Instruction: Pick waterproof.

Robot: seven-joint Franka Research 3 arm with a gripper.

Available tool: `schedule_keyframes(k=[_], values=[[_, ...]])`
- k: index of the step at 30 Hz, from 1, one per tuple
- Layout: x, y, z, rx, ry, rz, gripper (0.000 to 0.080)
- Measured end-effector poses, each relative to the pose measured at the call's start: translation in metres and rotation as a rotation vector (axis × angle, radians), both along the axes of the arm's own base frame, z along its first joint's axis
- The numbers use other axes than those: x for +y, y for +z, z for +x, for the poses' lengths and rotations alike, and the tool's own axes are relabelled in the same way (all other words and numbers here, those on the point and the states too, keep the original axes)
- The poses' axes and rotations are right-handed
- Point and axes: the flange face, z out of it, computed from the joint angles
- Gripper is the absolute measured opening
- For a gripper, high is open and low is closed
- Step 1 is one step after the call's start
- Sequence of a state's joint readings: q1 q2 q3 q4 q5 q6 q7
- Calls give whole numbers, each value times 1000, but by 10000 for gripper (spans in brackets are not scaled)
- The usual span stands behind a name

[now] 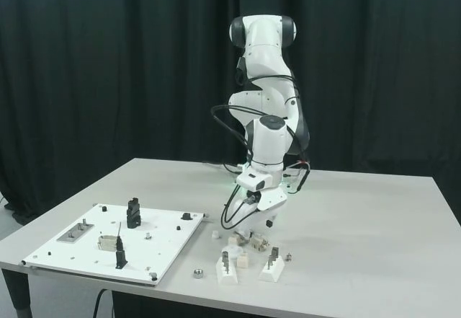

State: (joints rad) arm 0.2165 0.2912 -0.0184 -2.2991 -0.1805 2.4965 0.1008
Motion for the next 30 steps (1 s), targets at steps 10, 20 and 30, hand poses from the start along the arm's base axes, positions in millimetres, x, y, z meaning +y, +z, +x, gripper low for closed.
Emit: schedule_keyframes(k=[10,20,30], values=[[4,-7,-7,-27,-17,14,800],[3,-9,-6,-37,-20,19,800],[-3,-12,-3,-45,-30,21,800]])
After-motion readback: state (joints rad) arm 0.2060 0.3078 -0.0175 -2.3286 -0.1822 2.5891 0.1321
